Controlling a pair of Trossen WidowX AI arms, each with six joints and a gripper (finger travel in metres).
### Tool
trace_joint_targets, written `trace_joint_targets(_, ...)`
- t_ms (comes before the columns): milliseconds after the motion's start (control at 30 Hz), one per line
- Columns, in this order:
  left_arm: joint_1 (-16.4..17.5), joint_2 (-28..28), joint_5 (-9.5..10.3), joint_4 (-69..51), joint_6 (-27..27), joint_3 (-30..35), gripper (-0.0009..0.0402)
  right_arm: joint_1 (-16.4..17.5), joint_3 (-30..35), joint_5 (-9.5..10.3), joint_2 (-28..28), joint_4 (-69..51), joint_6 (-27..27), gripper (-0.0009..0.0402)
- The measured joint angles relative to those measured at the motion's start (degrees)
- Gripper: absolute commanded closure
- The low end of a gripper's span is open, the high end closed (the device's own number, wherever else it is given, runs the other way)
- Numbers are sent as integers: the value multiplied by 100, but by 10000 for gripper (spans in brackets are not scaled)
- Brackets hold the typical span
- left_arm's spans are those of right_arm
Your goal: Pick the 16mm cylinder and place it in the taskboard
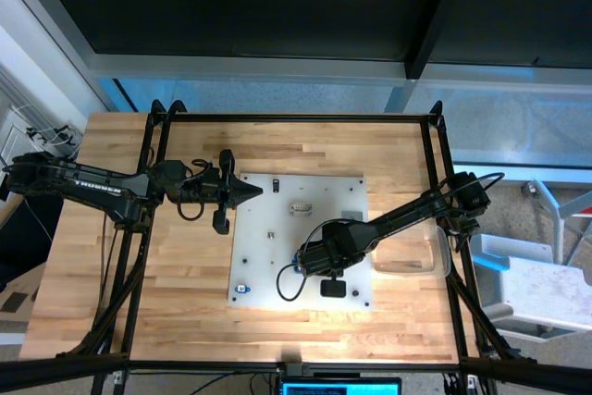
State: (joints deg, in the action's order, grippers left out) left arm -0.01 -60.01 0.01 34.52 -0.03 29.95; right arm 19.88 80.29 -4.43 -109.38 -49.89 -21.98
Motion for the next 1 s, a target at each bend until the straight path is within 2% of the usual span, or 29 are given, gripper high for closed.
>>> trace_joint_targets(533, 0, 2, 0, 2, 0, 0, 393, 0, -22, 0, 0, 22, -4, 354)
trace_joint_targets(1000, 0, 2, 0, 0, 0, -2, 393, 7, -24, 13, 0, 0, -17, 235)
